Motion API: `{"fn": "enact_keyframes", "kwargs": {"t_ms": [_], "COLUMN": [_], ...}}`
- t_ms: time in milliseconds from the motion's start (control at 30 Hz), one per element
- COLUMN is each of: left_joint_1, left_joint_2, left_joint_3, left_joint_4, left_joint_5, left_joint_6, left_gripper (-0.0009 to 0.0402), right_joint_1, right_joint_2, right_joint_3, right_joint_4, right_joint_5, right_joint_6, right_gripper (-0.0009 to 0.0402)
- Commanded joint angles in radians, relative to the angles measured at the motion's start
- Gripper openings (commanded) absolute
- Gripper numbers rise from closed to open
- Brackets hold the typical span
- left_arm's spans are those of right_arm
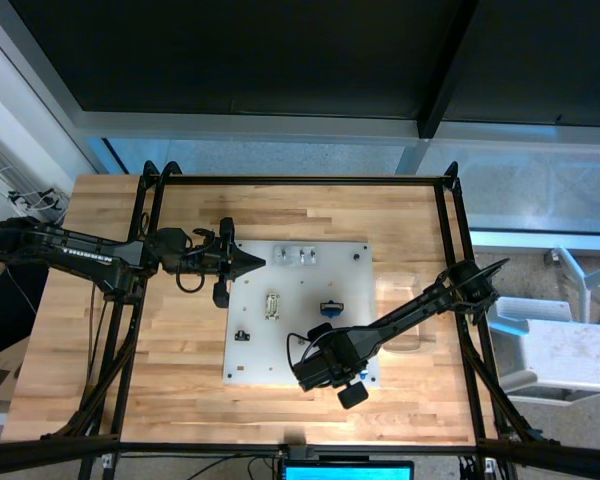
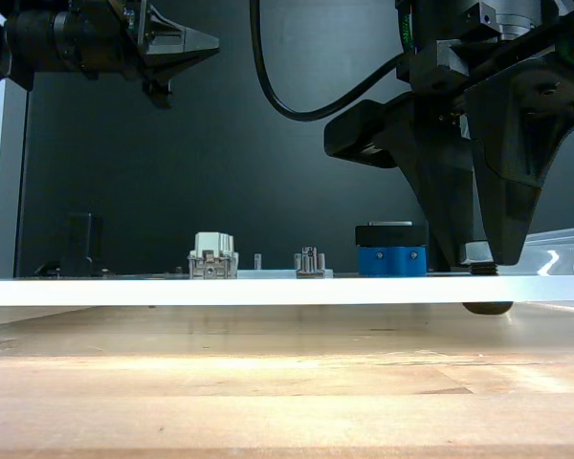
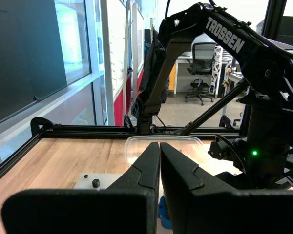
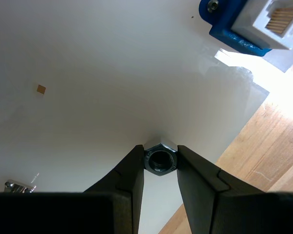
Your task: Pick the M12 fastener and fasten on the M12 threads
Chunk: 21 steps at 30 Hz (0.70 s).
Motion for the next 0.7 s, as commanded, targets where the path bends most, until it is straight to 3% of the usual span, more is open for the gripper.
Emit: {"fn": "enact_keyframes", "kwargs": {"t_ms": [33, 467, 700], "left_joint_1": [0.000, 0.000, 0.000], "left_joint_2": [0.000, 0.000, 0.000], "left_joint_3": [0.000, 0.000, 0.000], "left_joint_4": [0.000, 0.000, 0.000], "left_joint_5": [0.000, 0.000, 0.000], "left_joint_6": [0.000, 0.000, 0.000], "left_gripper": [0.0000, 0.0000, 0.0000], "right_joint_1": [0.000, 0.000, 0.000], "right_joint_2": [-0.002, -0.004, -0.017], "right_joint_3": [0.000, 0.000, 0.000], "right_joint_4": [0.001, 0.004, 0.000], "right_joint_5": [0.000, 0.000, 0.001], "right_joint_6": [-0.002, -0.010, -0.018], "right_gripper": [0.0012, 0.0016, 0.0075]}}
